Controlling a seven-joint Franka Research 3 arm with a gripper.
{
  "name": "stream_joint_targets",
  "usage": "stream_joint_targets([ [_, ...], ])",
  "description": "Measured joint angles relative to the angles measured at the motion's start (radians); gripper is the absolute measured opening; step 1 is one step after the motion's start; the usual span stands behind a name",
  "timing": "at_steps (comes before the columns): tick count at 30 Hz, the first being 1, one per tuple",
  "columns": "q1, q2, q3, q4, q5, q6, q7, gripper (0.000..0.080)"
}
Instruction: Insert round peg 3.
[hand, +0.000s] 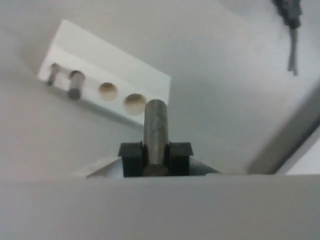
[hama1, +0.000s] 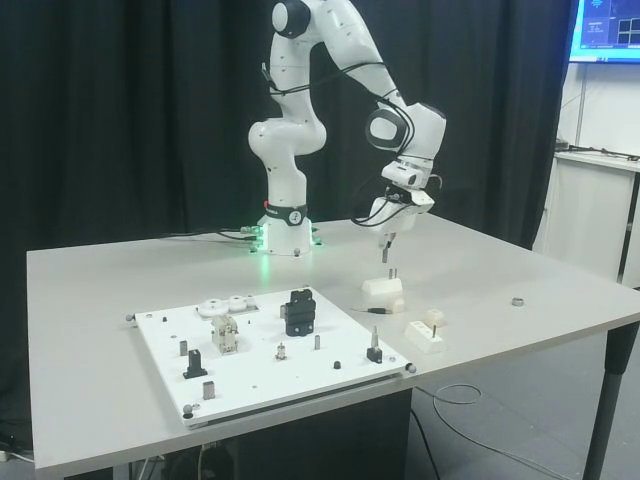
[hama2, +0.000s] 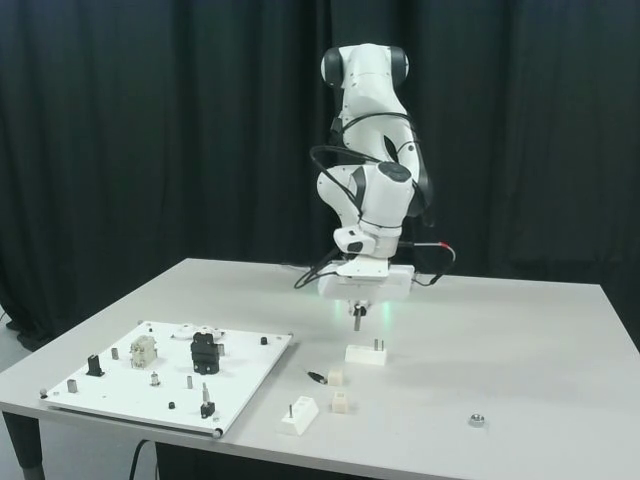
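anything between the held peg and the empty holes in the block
Nothing visible. The gripper holds the peg above the block, apart from it; two holes are open, and the two seated pegs stand farther along.

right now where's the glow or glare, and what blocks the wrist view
First room view: green glow at the arm's base and a lit screen top right. Second room view: faint green under the pincer. Wrist view: the pincer's body fills the lower part; the peg overlaps the white block.

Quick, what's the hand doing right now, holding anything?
Hand: closed on a round grey peg, held above the white block.
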Motion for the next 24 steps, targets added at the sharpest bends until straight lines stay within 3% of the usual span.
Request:
stream_joint_targets([
  [10, -0.055, -0.021, 0.0, 0.011, -0.097, -0.01, 0.037, 0.0107],
  [24, -0.164, -0.105, 0.0, 0.018, -0.193, -0.053, 0.038, 0.0107],
])
